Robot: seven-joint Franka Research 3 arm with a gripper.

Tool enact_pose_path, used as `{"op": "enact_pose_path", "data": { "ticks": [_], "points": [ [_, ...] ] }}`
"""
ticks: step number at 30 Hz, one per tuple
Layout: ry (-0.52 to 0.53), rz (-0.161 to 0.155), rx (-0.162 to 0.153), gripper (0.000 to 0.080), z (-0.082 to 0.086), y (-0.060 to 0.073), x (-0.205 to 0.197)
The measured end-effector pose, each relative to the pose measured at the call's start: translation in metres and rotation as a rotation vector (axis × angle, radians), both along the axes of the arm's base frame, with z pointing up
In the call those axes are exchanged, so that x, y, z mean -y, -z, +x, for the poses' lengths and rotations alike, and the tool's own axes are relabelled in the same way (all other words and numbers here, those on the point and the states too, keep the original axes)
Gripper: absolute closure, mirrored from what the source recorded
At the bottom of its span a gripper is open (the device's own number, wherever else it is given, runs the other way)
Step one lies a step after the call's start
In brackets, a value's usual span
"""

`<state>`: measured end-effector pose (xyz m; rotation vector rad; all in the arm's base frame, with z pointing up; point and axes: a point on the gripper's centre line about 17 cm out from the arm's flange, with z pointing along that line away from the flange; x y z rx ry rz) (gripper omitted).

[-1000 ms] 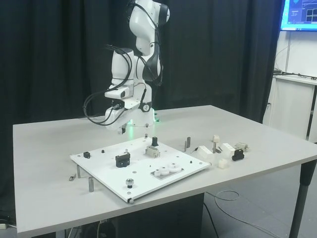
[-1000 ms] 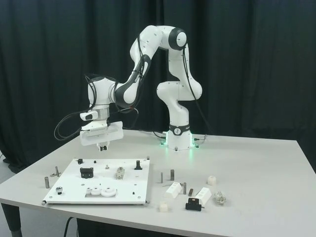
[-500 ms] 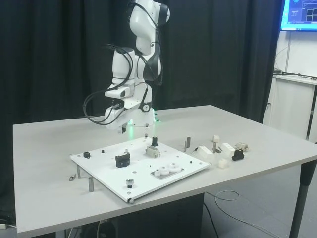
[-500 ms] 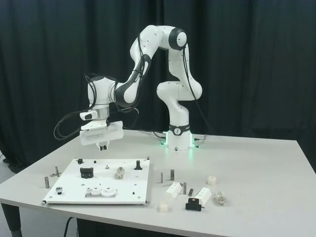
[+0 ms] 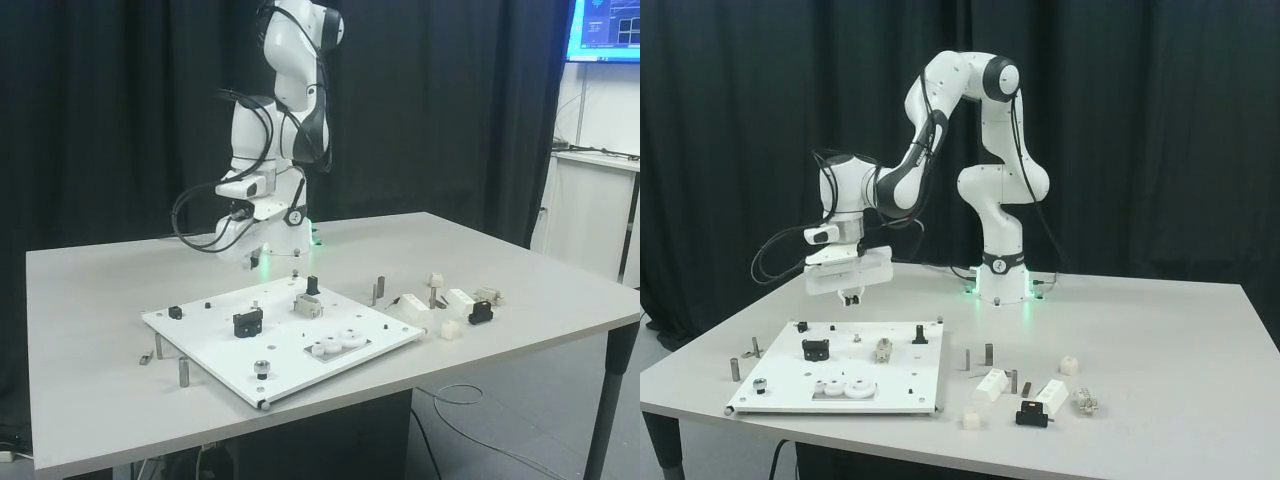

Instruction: Place BNC.

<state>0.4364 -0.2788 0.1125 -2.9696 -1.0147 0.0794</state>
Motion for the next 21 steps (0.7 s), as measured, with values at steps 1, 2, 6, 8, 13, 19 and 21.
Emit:
{"op": "enact_pose_path", "data": {
  "ticks": [1,2,6,8,13,19,21],
  "points": [
    [0.003,0.001,-0.002,0.0676,0.000,0.000,-0.002],
    [0.006,0.003,-0.003,0.0676,0.001,0.000,-0.005],
    [0.025,0.012,-0.008,0.0676,0.006,0.000,-0.019],
    [0.038,0.019,-0.013,0.0676,0.009,-0.001,-0.030],
    [0.062,0.040,-0.020,0.0676,0.019,-0.005,-0.066],
    [0.088,0.067,-0.029,0.0676,0.032,-0.011,-0.122],
    [0.097,0.073,-0.031,0.0676,0.037,-0.013,-0.143]
  ]
}}
